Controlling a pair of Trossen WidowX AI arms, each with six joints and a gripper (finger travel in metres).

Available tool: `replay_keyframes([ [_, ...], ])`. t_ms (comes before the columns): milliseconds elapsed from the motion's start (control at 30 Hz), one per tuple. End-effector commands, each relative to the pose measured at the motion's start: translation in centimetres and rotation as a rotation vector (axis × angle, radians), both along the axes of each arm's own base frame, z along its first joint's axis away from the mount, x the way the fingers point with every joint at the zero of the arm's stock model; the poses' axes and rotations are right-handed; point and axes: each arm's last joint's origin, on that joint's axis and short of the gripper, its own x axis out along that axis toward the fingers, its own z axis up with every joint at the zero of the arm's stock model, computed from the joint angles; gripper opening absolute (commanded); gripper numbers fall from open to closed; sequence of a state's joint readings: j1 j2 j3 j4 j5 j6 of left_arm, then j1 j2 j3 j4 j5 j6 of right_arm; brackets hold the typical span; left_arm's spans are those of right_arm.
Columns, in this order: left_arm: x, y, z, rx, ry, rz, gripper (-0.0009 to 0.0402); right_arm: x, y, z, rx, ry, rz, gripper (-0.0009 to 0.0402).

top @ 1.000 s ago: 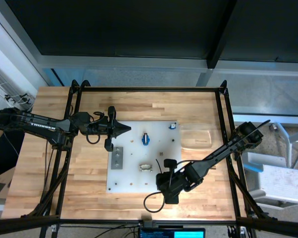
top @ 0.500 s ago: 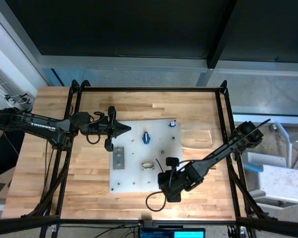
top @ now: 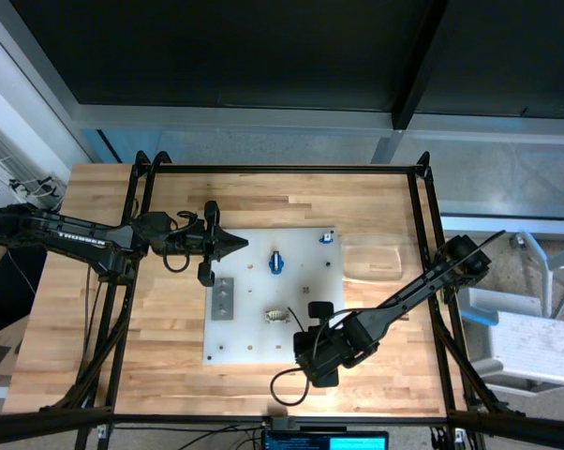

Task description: Remove the USB connector from the USB hub and place in the container

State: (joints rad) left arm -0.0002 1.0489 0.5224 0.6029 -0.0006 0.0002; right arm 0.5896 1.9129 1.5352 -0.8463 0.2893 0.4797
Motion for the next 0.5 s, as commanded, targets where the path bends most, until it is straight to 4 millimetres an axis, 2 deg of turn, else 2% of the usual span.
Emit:
replay_keyframes([
  [33, 0.0, 0.0, 0.0, 0.0, 0.0, 0.0, 0.0, 0.2, 0.0, 0.1, -0.011, 0.016, 0.015, 0.0],
  [267, 0.0, 0.0, 0.0, 0.0, 0.0, 0.0, 0.0001, 0.1, -0.1, 0.5, -0.029, -0.012, -0.008, 0.0],
  [500, 0.0, 0.0, 0.0, 0.0, 0.0, 0.001, 0.0001, -1.3, -0.1, 0.3, 0.017, -0.068, -0.04, 0.0],
])
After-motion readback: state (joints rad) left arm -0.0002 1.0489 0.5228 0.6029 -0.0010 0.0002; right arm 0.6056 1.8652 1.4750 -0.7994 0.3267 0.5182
